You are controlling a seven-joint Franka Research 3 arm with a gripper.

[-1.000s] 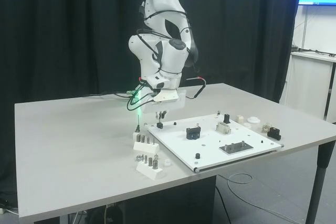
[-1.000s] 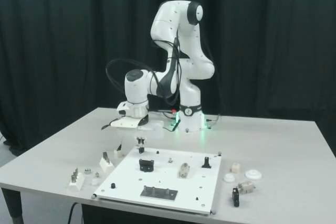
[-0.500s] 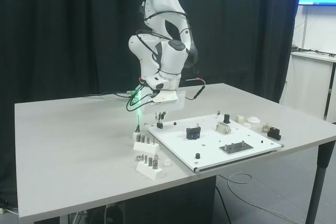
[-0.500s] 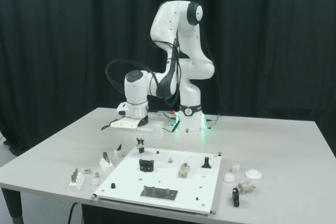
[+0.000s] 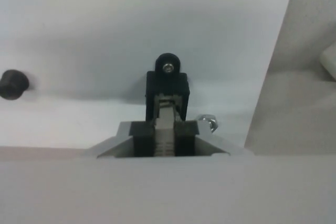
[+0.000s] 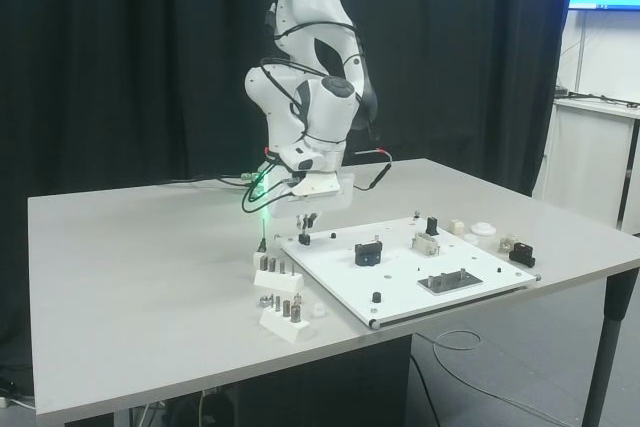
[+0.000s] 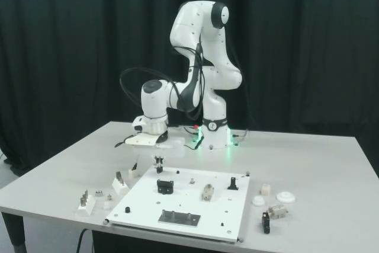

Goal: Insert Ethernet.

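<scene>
End effector [image 5: 165, 129] pinches the Ethernet plug [image 5: 165, 139] between its two black fingers [image 5: 140, 139], plug body upright and pointing down past the fingertips. Wrist view: the plug is lined up with a black socket block [image 5: 167, 88] on the white board [image 5: 79, 35], a small screw head visible at the block's far end. Whether the plug tip has entered the opening or only sits just above it cannot be told; the block hides the tip.

Room views: end effector [image 6: 308, 219] hangs low over the near-left corner of the white board [image 6: 440, 302], close to its surface. Same corner in the second room view, end effector [image 7: 158, 162] just behind a black fixture [image 7: 164, 186]. White arm [image 7: 198, 57] is folded over, wrist pointing straight down. Board lies flat on the grey table [image 6: 130, 267].

Other items noted: white peg holders [image 6: 280, 292] on the table beside the board; a black knob [image 5: 13, 84] on the board, well apart from the socket; loose small parts [image 7: 273, 205] on the table off the board's far side.

Step in hand (judgement): final alignment or first contact of insertion. Plug is held and carried to the socket; seating is not confirmed.

Next move calls for: straight descent along the plug axis, no tilt, grip kept firm until the plug sits fully home; only then release. Risk: slight lateral offset would jam the plug on the socket rim.
</scene>
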